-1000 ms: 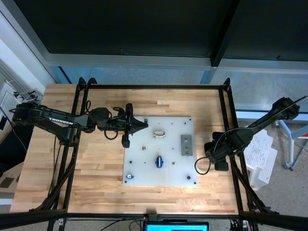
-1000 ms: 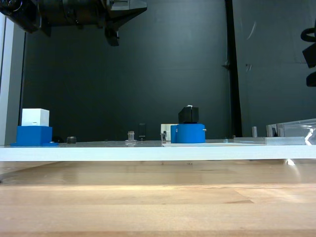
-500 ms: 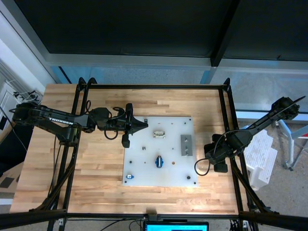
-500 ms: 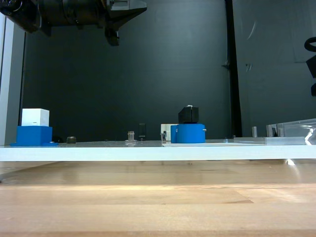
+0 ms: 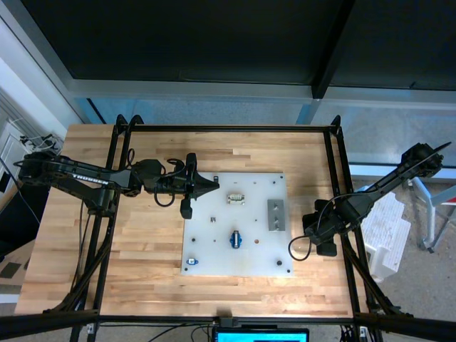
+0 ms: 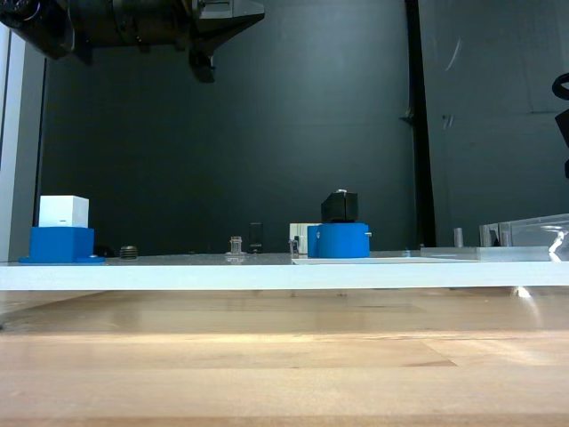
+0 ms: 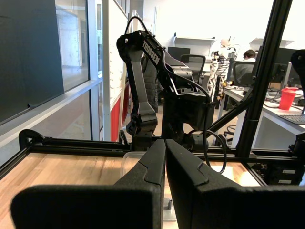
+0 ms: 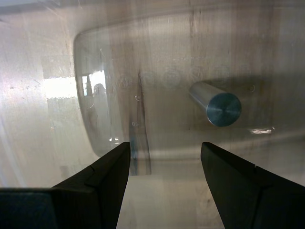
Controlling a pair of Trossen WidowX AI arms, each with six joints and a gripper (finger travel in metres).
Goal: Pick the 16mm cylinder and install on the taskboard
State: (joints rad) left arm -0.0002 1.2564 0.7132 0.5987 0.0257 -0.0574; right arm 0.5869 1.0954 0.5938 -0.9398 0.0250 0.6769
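Beside the right edge of the taskboard, the right tool hangs over a clear tray with its fingers wide apart. The 16mm cylinder lies on its side in that tray, just past the fingertips, not touching them. The left tool is shut tight, high over the board's far left corner.

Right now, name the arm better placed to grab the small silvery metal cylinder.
Right: the right gripper, jaws open, hovers over the clear plastic tray holding the silvery metal cylinder; left gripper, jaws shut, hangs high above the white taskboard.
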